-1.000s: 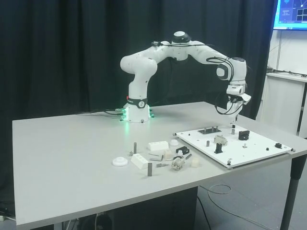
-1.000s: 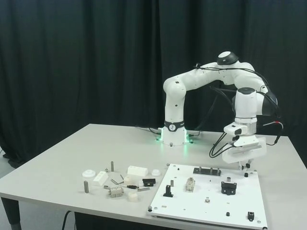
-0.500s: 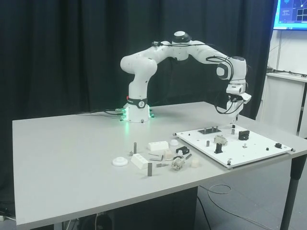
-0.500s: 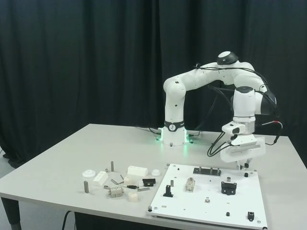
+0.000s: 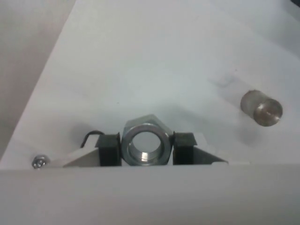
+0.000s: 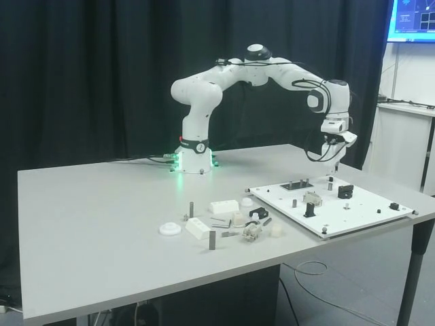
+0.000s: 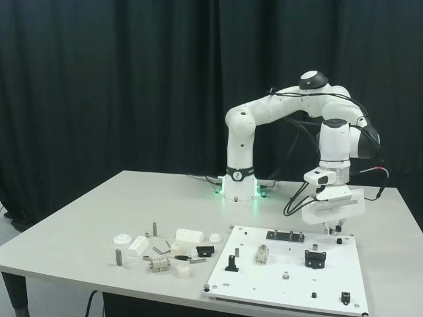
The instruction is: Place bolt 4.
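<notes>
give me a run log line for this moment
arm: over board far edge | pincer: shut on nut | peg: upright on board, beside pincer

Words on the arm (image 6: 272,71): none can be read.
Words on the white board (image 7: 264,281): none can be read.
Words on the small parts (image 6: 224,227) on the table (image 6: 95,204): none can be read.
Screen (image 6: 413,20) far right on the wall: some marks are shown, but they are too small to be read.
Wrist view: no letters or numbers are seen.
</notes>
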